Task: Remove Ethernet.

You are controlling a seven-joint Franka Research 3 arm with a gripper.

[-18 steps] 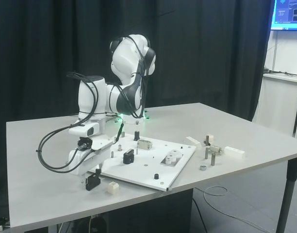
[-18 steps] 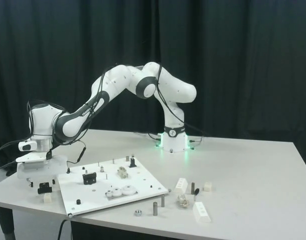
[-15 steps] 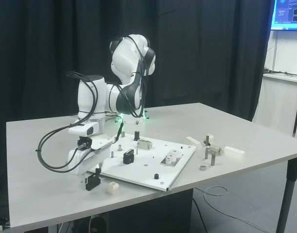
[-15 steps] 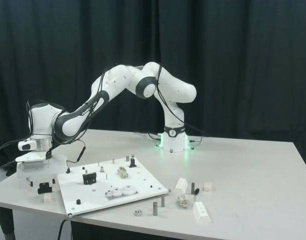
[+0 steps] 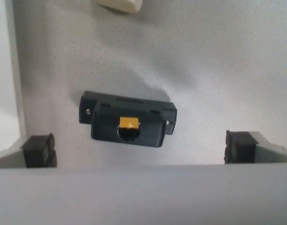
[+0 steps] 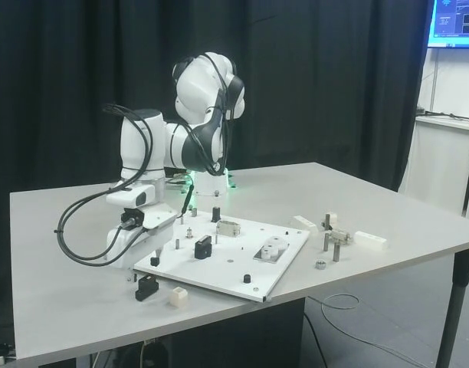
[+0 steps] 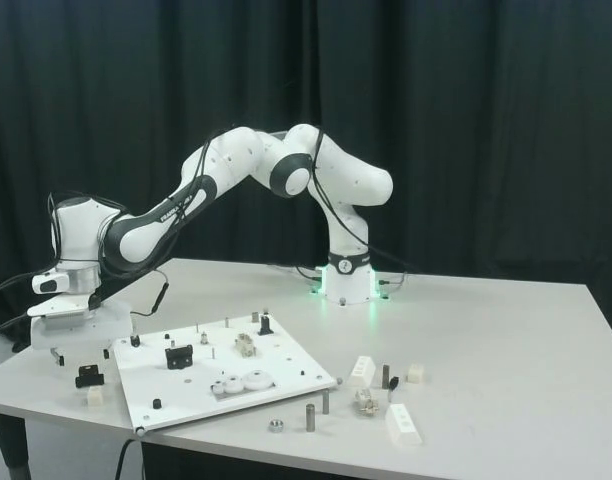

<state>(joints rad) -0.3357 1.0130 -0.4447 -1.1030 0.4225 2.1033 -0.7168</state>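
Ethernet connector block [image 5: 127, 123], black, lies flat on the grey table [image 6: 58, 230], off the white board [image 6: 227, 257] just past its near-left corner. In the first room view the block [image 6: 145, 288] sits at about 9 o'clock from a small white cube [image 6: 177, 296], close beside it but not touching. In the second room view the block [image 7: 88, 377] sits at 12 o'clock from that cube [image 7: 94, 396].

Gripper [image 6: 143, 268] hangs directly above the block, clear of it, nothing between the fingers. Jaws spread wide: in the wrist view 2 black fingertips [image 5: 39, 150] stand well apart, one on either side of the block, neither touching it. Gripper [image 5: 139, 149] released.

Wrist view also shows a port in the block's face, and the cube's edge [image 5: 120, 4] just in frame.

White arm [image 7: 236, 170] reaches from its base, where a green light glows [image 7: 319, 291], out over the table's left end.

Loose small parts lie on the table at 3 o'clock from the board [image 7: 386, 395].
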